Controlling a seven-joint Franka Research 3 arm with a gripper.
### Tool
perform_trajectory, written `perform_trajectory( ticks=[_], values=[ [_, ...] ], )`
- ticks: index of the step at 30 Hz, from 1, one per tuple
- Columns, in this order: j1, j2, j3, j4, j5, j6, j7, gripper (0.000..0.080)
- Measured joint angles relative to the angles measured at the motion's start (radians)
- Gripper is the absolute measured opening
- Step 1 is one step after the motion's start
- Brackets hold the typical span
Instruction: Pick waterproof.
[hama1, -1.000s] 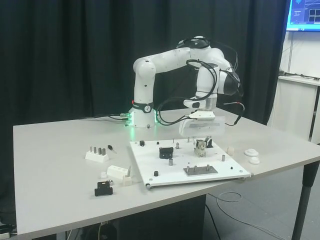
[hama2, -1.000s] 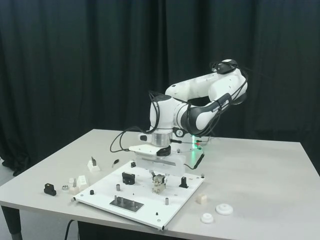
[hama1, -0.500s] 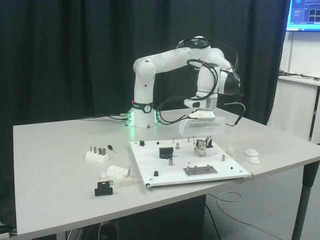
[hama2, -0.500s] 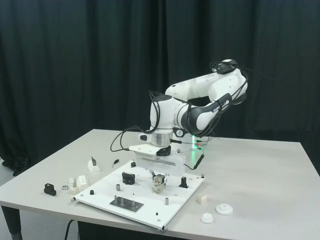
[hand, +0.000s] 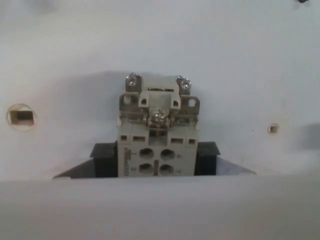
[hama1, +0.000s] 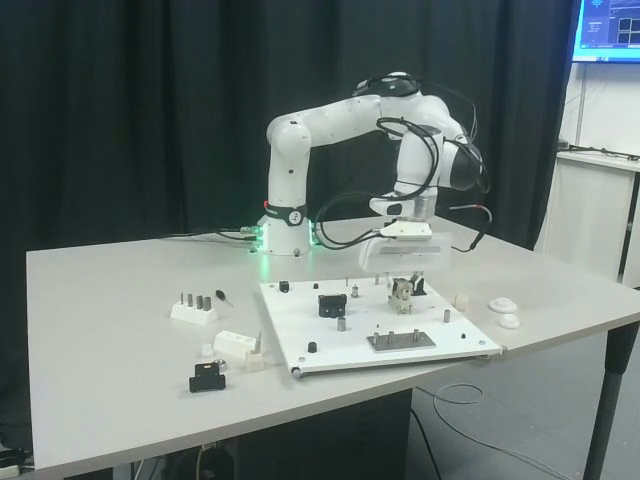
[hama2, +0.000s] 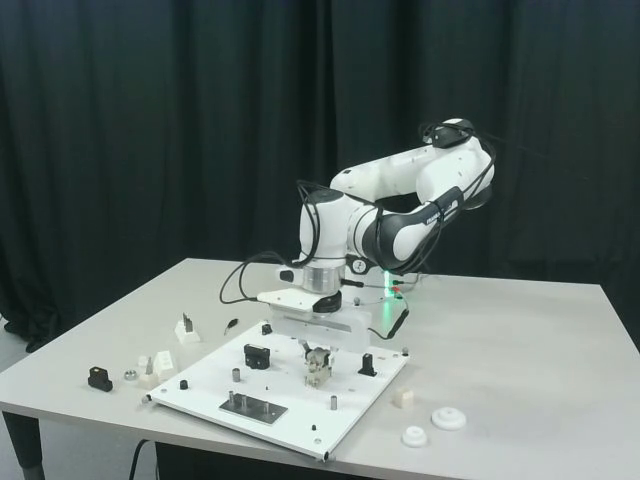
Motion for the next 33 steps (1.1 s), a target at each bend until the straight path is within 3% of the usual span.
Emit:
perform_trajectory(
  ticks=[16,33],
  values=[
    [-0.002,-0.002,-0.066,0.052,-0.068,-0.074,-0.009,0.0309],
    [-0.013,-0.006,-0.092,0.069,-0.084,-0.105,-0.005,0.0309]
  ],
)
